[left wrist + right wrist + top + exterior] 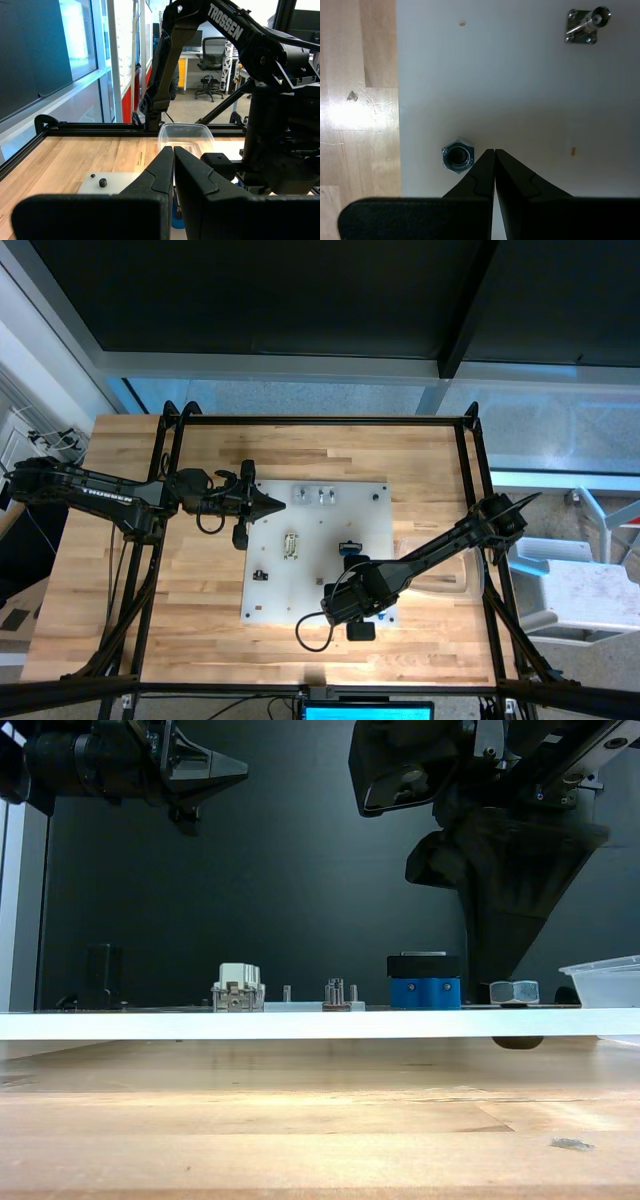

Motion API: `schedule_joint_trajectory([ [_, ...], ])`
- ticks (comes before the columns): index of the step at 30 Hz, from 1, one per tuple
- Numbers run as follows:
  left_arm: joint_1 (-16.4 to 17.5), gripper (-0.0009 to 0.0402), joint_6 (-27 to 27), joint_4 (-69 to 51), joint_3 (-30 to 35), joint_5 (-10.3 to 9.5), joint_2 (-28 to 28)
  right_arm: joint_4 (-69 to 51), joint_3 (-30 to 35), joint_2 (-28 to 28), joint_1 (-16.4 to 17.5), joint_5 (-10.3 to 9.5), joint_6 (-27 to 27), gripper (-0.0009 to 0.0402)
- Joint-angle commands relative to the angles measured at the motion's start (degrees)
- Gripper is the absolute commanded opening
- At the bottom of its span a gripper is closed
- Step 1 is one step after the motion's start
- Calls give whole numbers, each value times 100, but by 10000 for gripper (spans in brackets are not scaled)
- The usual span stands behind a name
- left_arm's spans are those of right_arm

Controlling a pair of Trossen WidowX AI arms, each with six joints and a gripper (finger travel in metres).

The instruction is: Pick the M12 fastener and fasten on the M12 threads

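Advice: we judge the right gripper (pixel 494 151), pinched shut on nothing, should open and straddle the flats of the nut (pixel 457 155) just beside it. That nut rests on the white board (pixel 300 1023), right of centre in the low view; whether it is on its stud, we cannot tell. We count one nut and one clear tray (pixel 605 978). Of the two grippers, the left gripper (pixel 240 765), closed and empty, hangs upper left.

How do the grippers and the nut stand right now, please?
Left gripper shut, parked high at left. Right gripper shut, empty, beside nut. Nut apparently on its stud. No obstruction.
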Motion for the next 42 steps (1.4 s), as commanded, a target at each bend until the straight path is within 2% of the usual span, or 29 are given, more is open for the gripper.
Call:
schedule_joint_trajectory([
  [1, 0, 0, 0, 0, 2, 2, 2, -57, -2, -7, -4, -1038, -20, 0],
  [2, 2, 0, 0, 2, 2, 2, 2, -61, -2, -4, -13, -1405, -52, 0],
  [3, 2, 0, 0, 2, 2, 2, 2, -61, -2, -7, -11, -1674, -63, 0],
  [4, 0, 0, 0, 2, 2, 2, 2, -68, -2, -7, -11, -1825, -68, 0],
  [5, 0, 0, 0, 2, 2, 2, 2, -101, -2, -9, -11, -1825, -68, 0],
  [9, 2, 0, 0, 2, 2, 2, 2, -205, -2, -57, -11, -1617, -46, 0],
  [14, 0, 0, 0, 0, 2, 2, 2, -205, -2, -149, -11, -1606, 2, 0],
  [16, 2, 0, 0, 2, 2, 2, 2, -212, 9, -177, -13, -1469, 0, 0],
  [18, 0, 0, 0, 2, 2, 2, 2, -223, 35, -212, -13, -1156, 9, 0],
  [20, 0, 0, 0, 0, 2, 2, 2, -227, 68, -245, -13, -691, 44, 0],
  [23, 2, 0, 0, 2, 2, 2, 2, -221, 74, -264, -11, 181, 175, 0],
  [25, 0, 0, 0, 0, 2, 2, 2, -210, 72, -256, -11, 474, 177, 0],
  [36, 0, 0, 0, 2, 2, 2, 2, -11, 39, -68, -9, 404, 164, 0],
  [40, 0, 0, 0, 0, 2, 2, 2, 57, -7, -68, -9, 164, 168, 0],
  [42, 2, 0, 0, 2, 2, 2, 2, 111, -52, -68, -2, 166, 199, 0],
])
